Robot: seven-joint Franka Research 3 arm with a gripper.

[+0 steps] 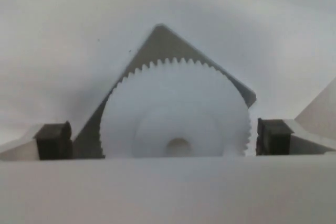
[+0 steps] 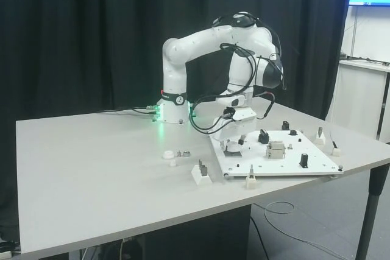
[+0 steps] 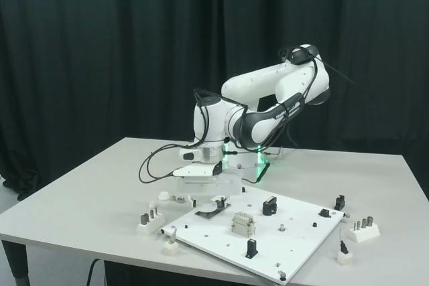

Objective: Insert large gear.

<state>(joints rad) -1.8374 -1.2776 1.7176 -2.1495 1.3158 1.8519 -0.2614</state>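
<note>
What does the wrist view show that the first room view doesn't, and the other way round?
Only the wrist view shows the large gear's teeth and centre hole, a grey plate under it, and both black fingertips standing apart on either side. Only the first room view shows the whole white arm, the grey table and the white board with its parts. Both show the hand low over that board.

A grey connector block (image 3: 244,223) and black clips (image 3: 269,205) stand on the white board (image 3: 295,242), small white holders (image 2: 201,173) beside it
</note>
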